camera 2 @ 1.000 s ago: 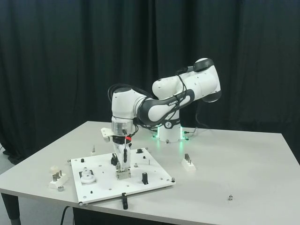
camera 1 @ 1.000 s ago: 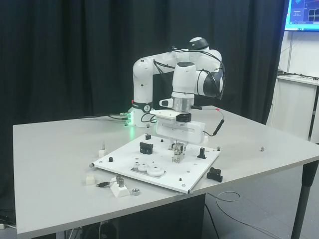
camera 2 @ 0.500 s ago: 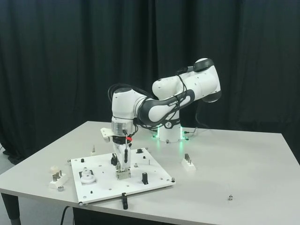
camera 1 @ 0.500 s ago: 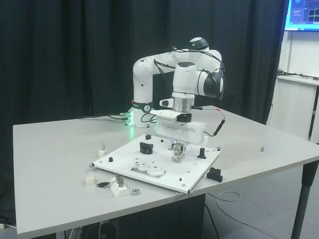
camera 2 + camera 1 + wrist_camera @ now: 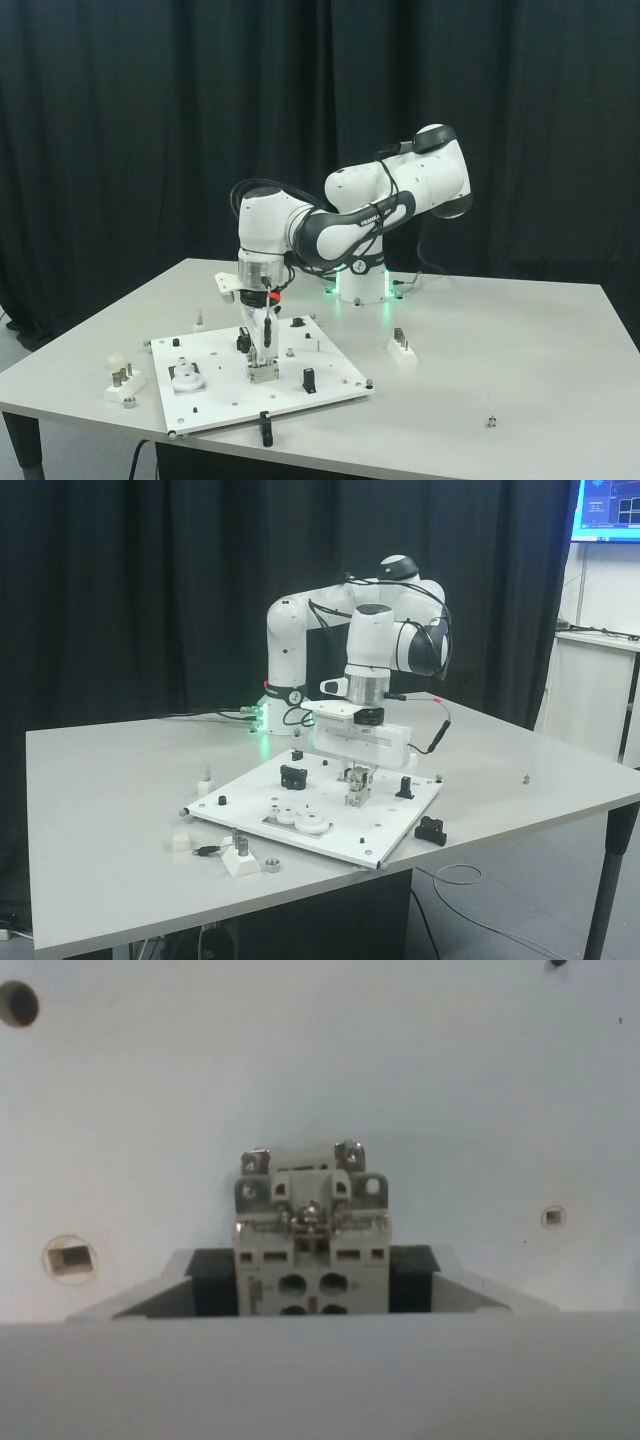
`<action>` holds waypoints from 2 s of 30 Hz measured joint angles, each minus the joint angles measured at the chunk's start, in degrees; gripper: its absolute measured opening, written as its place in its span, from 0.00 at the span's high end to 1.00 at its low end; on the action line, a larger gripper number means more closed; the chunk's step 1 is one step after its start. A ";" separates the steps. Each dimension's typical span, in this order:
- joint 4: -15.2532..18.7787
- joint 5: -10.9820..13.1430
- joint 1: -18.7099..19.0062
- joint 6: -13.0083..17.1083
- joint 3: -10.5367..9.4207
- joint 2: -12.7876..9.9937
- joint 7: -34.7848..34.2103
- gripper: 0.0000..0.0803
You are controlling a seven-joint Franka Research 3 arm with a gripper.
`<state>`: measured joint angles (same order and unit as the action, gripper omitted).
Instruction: Insert waterproof.
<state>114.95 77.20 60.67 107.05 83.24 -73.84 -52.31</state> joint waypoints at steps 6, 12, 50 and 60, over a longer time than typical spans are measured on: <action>0.07 0.06 0.03 0.00 0.01 0.01 -0.25 0.61; 0.26 0.41 0.13 0.01 0.02 0.04 -0.26 0.61; 1.64 3.40 0.24 0.39 -0.21 0.11 2.79 0.61; 1.62 2.79 0.32 -0.62 0.67 0.11 3.73 0.05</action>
<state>116.56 79.99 60.99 106.43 83.90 -73.74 -48.58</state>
